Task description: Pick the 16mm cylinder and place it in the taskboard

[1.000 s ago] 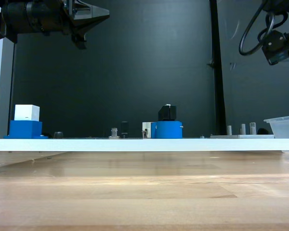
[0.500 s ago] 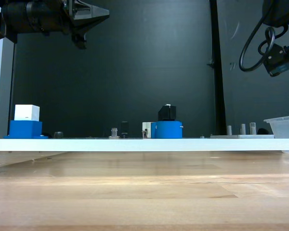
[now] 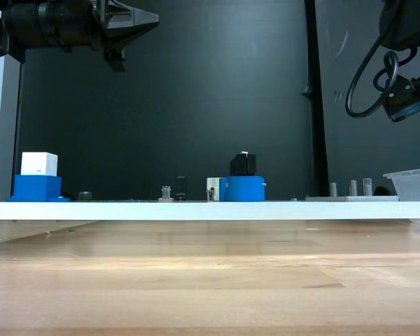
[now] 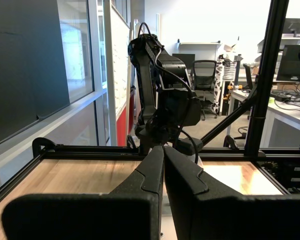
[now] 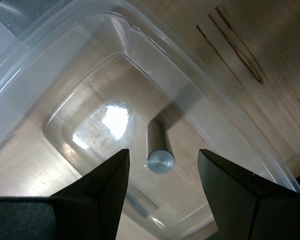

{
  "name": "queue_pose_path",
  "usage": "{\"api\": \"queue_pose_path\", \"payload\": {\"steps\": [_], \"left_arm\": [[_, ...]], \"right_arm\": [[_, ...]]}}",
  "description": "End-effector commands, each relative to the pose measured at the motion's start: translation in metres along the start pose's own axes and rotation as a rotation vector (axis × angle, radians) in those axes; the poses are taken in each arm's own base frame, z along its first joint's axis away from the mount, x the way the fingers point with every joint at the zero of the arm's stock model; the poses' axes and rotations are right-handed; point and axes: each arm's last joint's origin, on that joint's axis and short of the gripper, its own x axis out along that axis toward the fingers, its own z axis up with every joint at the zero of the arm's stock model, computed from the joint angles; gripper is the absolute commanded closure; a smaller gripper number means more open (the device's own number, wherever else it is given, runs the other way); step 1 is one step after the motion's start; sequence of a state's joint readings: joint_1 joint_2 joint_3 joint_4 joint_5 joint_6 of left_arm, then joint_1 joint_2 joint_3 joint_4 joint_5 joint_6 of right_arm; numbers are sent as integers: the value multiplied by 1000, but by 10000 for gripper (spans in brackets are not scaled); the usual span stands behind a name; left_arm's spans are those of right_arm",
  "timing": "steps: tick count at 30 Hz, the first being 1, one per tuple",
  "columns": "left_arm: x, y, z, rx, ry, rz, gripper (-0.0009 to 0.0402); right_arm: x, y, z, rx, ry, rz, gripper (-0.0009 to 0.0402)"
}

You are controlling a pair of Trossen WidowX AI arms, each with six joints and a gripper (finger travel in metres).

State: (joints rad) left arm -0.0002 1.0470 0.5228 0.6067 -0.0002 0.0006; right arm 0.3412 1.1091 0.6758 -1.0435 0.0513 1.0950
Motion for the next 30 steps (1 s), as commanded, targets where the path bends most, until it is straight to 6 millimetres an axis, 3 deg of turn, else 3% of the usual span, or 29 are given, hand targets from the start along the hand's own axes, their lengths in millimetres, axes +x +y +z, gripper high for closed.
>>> {"api": "queue_pose_path", "payload": {"steps": [1,19,30], "left_arm": [[0,0,0,0,0,0,393],[0,0,0,0,0,0,393],[0,0,0,0,0,0,393]], "right_arm": [[3,-1,-1,12,-1,1,203],[22,-1,-2,23,-6,14,214],[23,0,-2,21,13,21,241]]}}
